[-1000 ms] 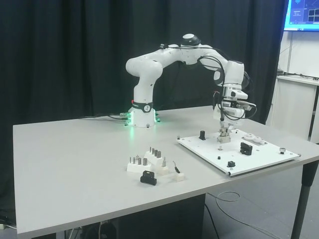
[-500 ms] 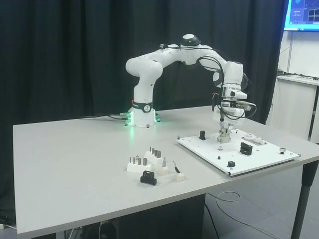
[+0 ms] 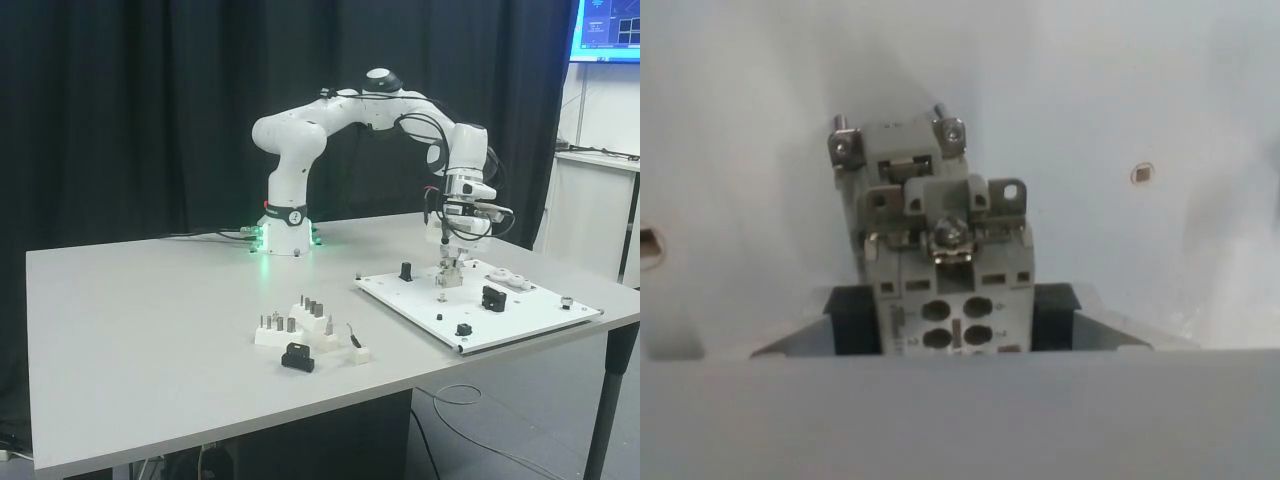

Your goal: Insert waterproof.

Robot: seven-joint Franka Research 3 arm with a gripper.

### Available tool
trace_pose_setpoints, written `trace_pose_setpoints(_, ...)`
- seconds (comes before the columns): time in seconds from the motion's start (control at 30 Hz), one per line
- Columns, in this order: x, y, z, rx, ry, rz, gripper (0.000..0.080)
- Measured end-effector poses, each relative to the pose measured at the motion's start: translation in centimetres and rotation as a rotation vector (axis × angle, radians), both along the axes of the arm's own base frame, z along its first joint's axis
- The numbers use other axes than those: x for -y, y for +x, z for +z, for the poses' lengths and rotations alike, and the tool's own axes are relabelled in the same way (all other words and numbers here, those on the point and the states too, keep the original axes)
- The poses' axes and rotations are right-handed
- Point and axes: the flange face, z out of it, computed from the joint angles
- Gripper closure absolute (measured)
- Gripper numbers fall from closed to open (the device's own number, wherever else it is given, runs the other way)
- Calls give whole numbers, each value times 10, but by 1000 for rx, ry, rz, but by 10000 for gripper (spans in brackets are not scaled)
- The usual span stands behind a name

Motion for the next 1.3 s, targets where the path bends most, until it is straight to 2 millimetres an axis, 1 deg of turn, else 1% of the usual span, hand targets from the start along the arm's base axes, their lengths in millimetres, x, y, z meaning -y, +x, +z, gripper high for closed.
trace_pose_setpoints(1.3,-1,-1,-3,-36,8,23,490)
